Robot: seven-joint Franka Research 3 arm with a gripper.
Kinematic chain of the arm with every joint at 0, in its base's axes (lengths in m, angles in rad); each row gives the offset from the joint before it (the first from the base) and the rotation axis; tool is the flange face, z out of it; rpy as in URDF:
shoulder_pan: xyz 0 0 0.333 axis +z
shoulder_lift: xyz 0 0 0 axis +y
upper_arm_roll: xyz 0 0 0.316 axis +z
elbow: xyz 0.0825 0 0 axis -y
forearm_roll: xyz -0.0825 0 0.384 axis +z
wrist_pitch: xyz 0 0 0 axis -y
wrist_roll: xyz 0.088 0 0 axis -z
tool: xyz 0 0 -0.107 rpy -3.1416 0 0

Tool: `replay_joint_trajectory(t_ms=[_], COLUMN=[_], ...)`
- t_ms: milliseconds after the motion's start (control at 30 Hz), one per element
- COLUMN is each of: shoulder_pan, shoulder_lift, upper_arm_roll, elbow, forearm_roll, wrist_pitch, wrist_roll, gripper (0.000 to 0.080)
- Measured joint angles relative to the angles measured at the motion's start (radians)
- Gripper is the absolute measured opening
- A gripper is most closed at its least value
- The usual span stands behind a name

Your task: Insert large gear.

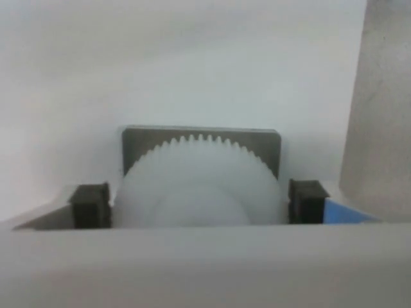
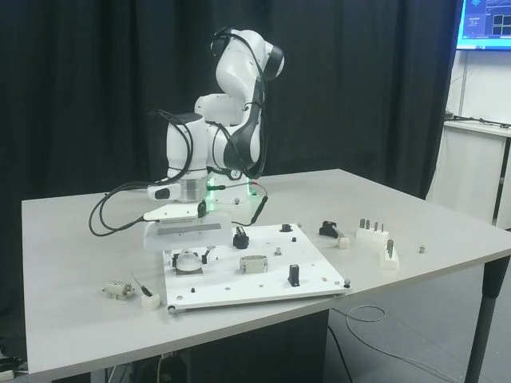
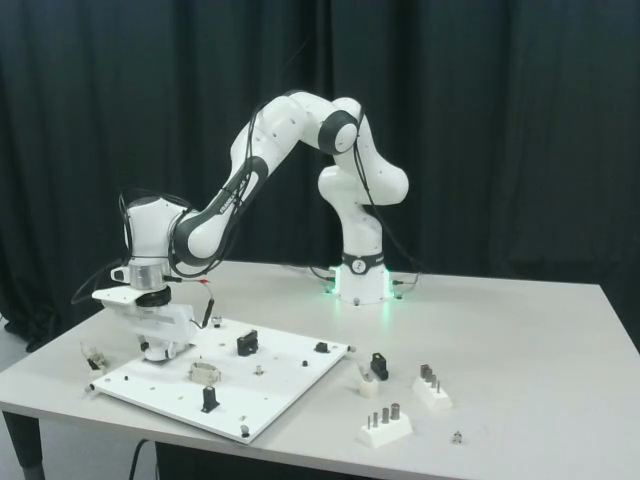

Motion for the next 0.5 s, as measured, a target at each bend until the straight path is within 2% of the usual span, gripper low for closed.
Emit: replay_joint_trajectory(t_ms=[67, 100, 500], shoulder_pan=[0.000, 0.000, 0.000], shoulder_lift=[0.000, 0.000, 0.000], upper_arm_roll=[0.000, 0.000, -0.001], elbow=[0.000, 0.000, 0.000], forearm_roll=[-0.001, -0.001, -0.002], wrist_pitch=[0.000, 0.000, -0.002], wrist_roll=[0.000, 0.000, -0.011], gripper=[0.0693, 0.0595, 0.0596])
